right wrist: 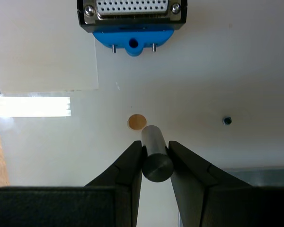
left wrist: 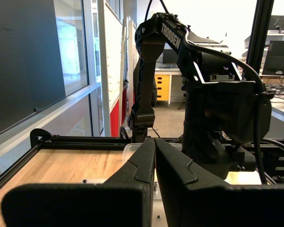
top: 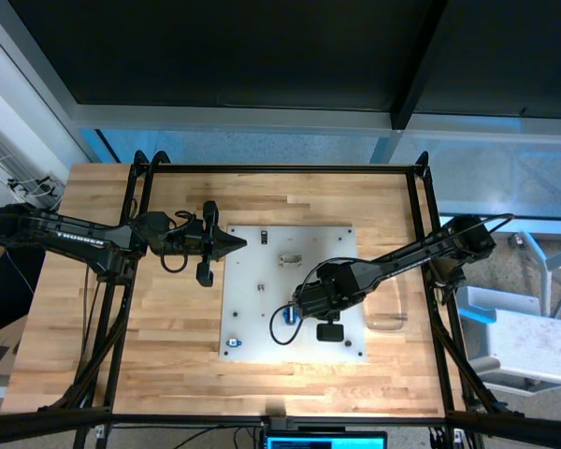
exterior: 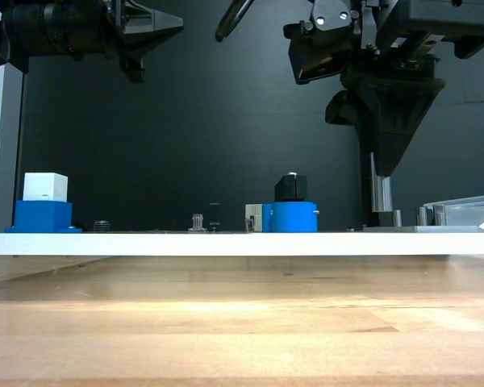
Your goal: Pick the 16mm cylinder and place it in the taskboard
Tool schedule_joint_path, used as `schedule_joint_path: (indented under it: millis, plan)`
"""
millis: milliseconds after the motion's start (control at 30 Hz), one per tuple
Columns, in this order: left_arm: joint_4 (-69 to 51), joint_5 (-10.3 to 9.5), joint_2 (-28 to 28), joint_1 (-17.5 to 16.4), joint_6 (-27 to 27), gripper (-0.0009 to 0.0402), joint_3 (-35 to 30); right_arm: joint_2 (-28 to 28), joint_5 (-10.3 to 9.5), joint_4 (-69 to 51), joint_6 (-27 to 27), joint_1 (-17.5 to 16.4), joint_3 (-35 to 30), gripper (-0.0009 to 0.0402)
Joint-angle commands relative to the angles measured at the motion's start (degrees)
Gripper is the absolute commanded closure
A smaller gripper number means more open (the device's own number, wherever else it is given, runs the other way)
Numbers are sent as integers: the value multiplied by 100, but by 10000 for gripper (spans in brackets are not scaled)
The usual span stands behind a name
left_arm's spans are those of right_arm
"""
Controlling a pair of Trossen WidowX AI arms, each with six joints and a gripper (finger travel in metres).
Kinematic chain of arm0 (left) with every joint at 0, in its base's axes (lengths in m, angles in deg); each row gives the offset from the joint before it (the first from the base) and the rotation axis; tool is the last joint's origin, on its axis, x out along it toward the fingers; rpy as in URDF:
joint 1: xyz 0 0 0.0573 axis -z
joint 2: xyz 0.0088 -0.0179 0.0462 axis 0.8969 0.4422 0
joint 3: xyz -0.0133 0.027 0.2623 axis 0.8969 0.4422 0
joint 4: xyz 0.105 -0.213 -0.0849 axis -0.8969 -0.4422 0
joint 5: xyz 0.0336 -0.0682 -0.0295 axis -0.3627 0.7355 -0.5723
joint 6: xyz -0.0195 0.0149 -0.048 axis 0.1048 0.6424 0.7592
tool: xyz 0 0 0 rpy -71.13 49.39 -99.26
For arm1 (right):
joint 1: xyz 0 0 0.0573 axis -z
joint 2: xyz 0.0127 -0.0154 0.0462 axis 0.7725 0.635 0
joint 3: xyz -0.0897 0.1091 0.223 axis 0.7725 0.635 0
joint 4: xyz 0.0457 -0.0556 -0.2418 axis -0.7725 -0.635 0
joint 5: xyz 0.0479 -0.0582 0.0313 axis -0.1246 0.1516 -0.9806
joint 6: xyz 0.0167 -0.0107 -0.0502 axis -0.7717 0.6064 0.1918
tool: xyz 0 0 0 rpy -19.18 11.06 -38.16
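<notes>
16mm cylinder (right wrist: 156, 158) is pinched between the two fingers of the right end effector (right wrist: 155, 145), which is clenched on its upper barrel. Most of the peg's length juts out past the fingertips. In the low view it hangs upright under them, its lower end apparently just clear of the taskboard (right wrist: 203, 71). It is a short, round bar of dull grey metal with a brushed sheen and a flat, darker end face. I judge it solid, rigid and heavy for its size, and in no way fragile. It is also smooth enough to slip or swivel between flat black fingers that touch it only along two thin lines. The best hold is the present one: across the barrel near one end, square to the axis, with the far end free to enter a socket. A small round hole (right wrist: 137, 122), showing tan inside, lies in the matt white plate just beyond the peg's free end and slightly off its line. Farther ahead sits a blue fitting (right wrist: 132, 40) carrying a pinned metal connector. The left end effector (left wrist: 155, 140) is clenched on nothing, its tapered black fingers pressed together, held high over the board's far side, well apart from the peg and above the pale wood worktop (top: 168, 309).
</notes>
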Motion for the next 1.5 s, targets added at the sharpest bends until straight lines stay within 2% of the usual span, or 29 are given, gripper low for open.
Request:
schedule_joint_path:
  millis: [33,200,300,667,1500]
  plan:
    - [0,0,2,-2,-2,393,-2,11,2,59,-17,-2,-22,348]
    - [0,0,2,0,-2,393,-2,11,-22,90,-63,-2,-11,348]
    - [0,0,2,-2,-2,393,-2,11,-151,107,-83,-4,-11,348]
    - [0,0,2,-2,-2,393,-2,203,-149,192,-81,-4,-15,348]
    - [0,0,2,-2,-2,393,-2,205,-151,197,-83,-42,0,348]
